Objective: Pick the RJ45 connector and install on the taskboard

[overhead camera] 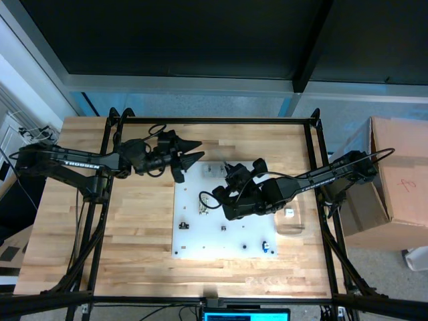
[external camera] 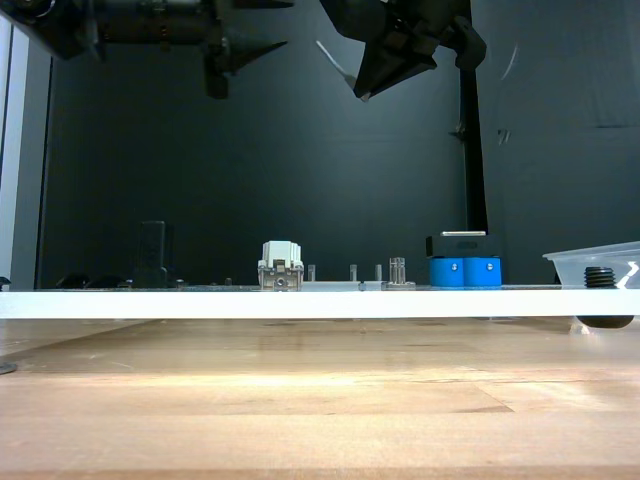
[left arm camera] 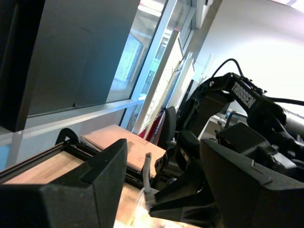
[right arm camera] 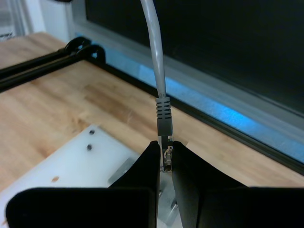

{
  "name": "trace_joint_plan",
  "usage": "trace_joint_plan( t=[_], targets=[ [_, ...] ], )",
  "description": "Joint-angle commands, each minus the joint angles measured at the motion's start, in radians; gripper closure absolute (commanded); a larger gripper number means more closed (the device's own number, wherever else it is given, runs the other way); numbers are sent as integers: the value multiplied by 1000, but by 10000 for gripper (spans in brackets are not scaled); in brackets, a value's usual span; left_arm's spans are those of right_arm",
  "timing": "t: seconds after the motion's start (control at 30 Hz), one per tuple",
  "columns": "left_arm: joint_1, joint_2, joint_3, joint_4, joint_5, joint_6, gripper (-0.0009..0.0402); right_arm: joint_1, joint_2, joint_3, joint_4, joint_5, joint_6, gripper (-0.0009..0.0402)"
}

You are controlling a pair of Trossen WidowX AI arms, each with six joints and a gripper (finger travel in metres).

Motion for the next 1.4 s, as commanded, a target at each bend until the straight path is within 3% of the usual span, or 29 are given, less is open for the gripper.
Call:
trace_joint_plan(
  t=[0.03,0.3,0.53,1.0,1.23,1.4],
  targets=[
    [0,57,49,-2,-7,-4,167,0,-2,0,6,21,-15,394],
    [1,161,137,-8,-6,-3,176,6,-11,0,8,23,-17,394],
    [3,187,148,-15,-7,-3,211,10,-22,0,16,33,-40,394],
    [3,185,148,-6,-6,2,397,17,-23,0,19,23,-63,393],
    [3,185,148,-6,-6,2,384,19,-26,0,23,21,-70,389],
    [2,185,148,-6,0,2,392,19,-39,0,24,-2,-91,339]
  ],
)
